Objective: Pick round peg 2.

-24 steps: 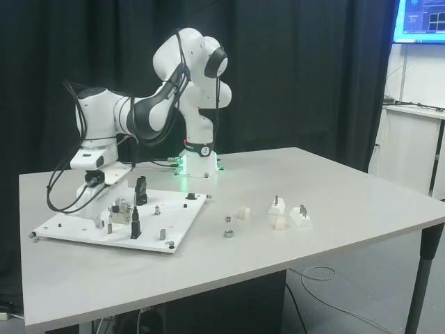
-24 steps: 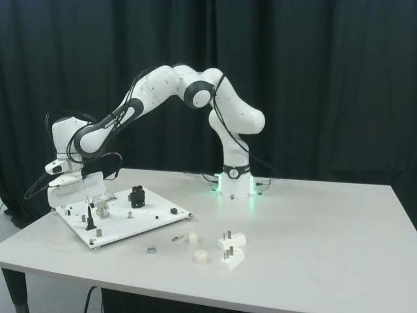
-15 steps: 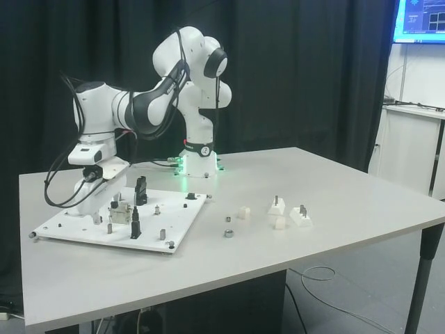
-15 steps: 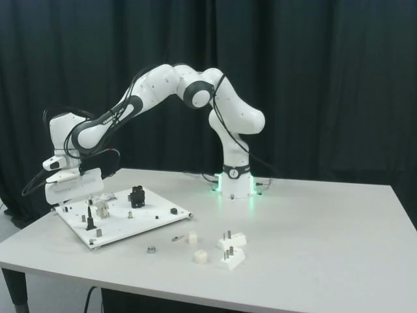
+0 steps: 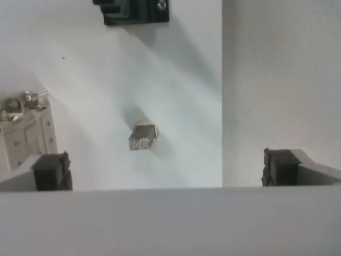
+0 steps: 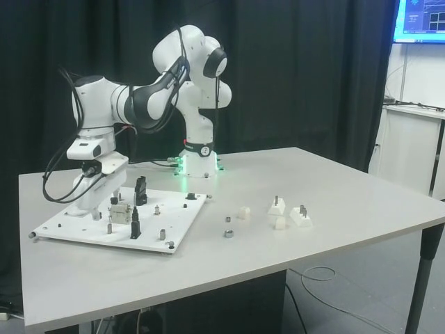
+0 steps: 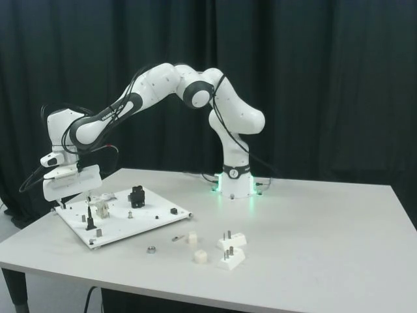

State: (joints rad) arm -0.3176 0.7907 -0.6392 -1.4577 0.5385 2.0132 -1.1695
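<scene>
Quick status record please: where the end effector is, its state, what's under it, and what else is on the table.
end effector: above the white board, holding nothing
fingers: open, apart
below it: short metal peg standing on the board, untouched
also on board: black block, white fixture
loose on grey table: small white blocks, metal ring

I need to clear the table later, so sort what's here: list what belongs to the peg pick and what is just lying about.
Belongs to the job:
- peg standing on the white board
- gripper, fingers open, over that board

Lying about:
- white blocks on the grey table
- small ring beside the board
</scene>
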